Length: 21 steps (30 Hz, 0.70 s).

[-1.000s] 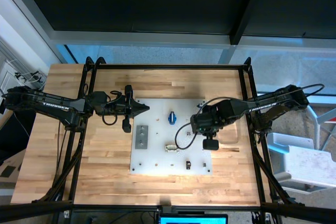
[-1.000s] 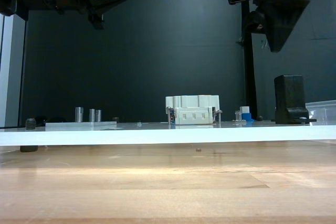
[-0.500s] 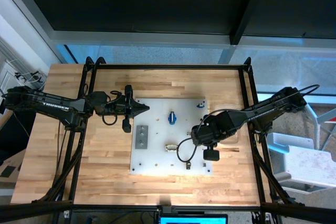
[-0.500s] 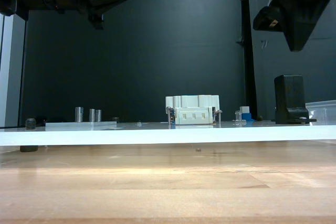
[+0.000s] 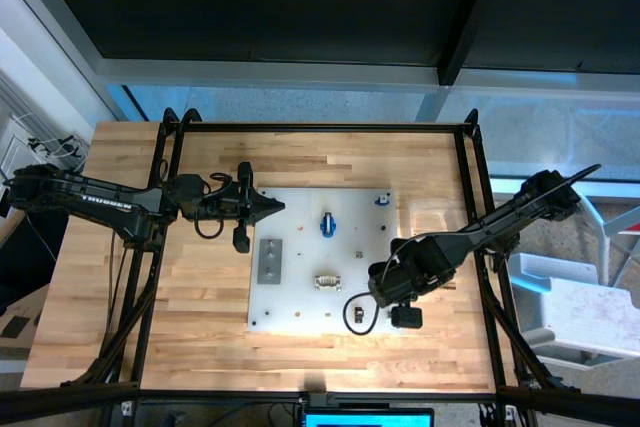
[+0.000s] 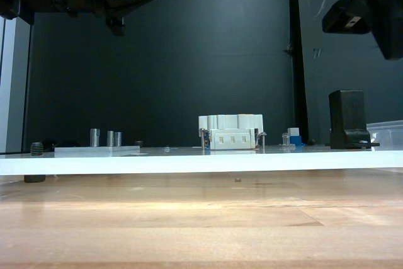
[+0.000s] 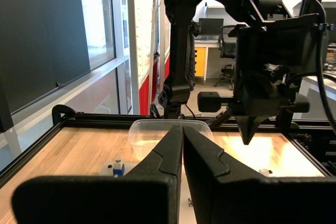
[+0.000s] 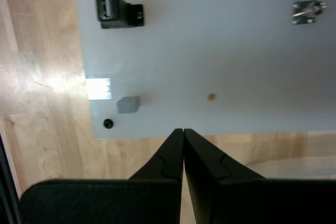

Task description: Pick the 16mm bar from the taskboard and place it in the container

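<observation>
The white taskboard (image 5: 300, 292) lies mid-table. In the right wrist view a small grey square piece (image 8: 128, 104) sits near the board's corner (image 8: 236, 51), beside a black connector (image 8: 118, 11). I cannot tell for sure that it is the 16mm bar. My right gripper (image 5: 392, 297) hangs shut, pointing down above the board's near right corner (image 8: 181, 129), apart from the grey piece and holding nothing. The clear container (image 5: 432, 222) stands just right of the board. My left gripper (image 5: 278, 206) hovers shut over the board's far left edge.
A grey metal block (image 5: 270, 259) with short upright pegs (image 6: 94, 137), a blue piece (image 5: 327, 224) and a white connector (image 6: 230, 131) stand on the board. The black frame rails (image 5: 320, 128) ring the table. Bare wood lies near the front edge.
My right gripper has travelled from the board's right middle toward the near right corner, uncovering the container in the high view. The left arm has not moved.
</observation>
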Tool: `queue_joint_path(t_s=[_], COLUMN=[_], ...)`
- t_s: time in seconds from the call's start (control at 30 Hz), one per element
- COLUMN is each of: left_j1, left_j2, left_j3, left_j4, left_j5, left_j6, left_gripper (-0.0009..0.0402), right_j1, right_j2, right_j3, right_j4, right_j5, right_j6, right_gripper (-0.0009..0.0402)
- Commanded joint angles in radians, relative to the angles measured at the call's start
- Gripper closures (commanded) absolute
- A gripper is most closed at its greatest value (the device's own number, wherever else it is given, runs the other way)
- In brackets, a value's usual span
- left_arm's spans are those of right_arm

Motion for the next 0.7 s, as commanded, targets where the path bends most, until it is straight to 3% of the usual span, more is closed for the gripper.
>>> queue_joint_path(t_s=[0.03, 0.33, 0.7], left_j1=[0.0, 0.0, 0.0], left_j2=[0.0, 0.0, 0.0], left_j3=[0.0, 0.0, 0.0], left_j4=[0.0, 0.0, 0.0], left_j5=[0.0, 0.0, 0.0], left_j6=[0.0, 0.0, 0.0], left_gripper=[0.0393, 0.0393, 0.0393], right_j1=[0.023, 0.053, 0.077], right_j2=[0.012, 0.026, 0.06], right_j3=[0.0, 0.0, 0.001], right_j4=[0.018, 0.041, 0.055], right_j5=[0.0, 0.001, 0.0], right_j6=[0.014, 0.046, 0.059], right_gripper=[0.0393, 0.0375, 0.0244])
